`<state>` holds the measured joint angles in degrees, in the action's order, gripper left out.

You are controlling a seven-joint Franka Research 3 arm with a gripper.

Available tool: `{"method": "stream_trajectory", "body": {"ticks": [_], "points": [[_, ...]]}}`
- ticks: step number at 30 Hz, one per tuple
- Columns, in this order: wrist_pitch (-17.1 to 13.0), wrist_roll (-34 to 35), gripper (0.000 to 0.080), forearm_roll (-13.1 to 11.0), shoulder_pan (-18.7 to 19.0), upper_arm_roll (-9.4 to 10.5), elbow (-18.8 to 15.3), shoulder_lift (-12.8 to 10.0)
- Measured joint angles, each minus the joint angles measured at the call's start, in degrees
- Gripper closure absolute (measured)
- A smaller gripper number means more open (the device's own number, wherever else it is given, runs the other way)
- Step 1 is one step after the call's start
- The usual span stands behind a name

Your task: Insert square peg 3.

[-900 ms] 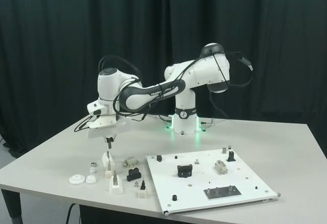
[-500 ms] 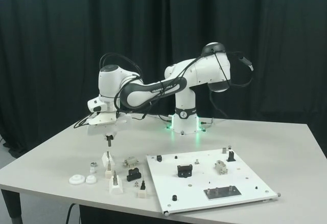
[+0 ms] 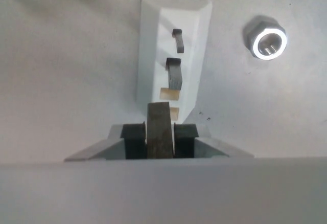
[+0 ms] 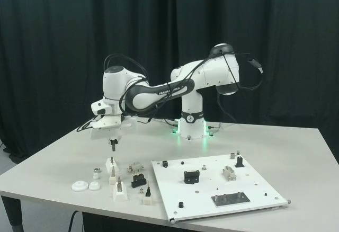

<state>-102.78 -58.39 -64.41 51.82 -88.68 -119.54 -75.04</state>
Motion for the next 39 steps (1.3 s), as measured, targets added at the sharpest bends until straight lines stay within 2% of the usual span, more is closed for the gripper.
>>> {"method": "stream_trajectory", "body": {"ticks": [20, 30, 39], "points": [[0.69, 0.00, 0.0689, 0.00, 0.49, -0.48, -0.03, 0.34], [3.38, 0.11, 0.0689, 0.00, 1.80, -2.42, -0.03, 0.43], [6.11, 2.07, 0.0689, 0.34, 4.58, -4.59, 0.01, 0.73]]}}
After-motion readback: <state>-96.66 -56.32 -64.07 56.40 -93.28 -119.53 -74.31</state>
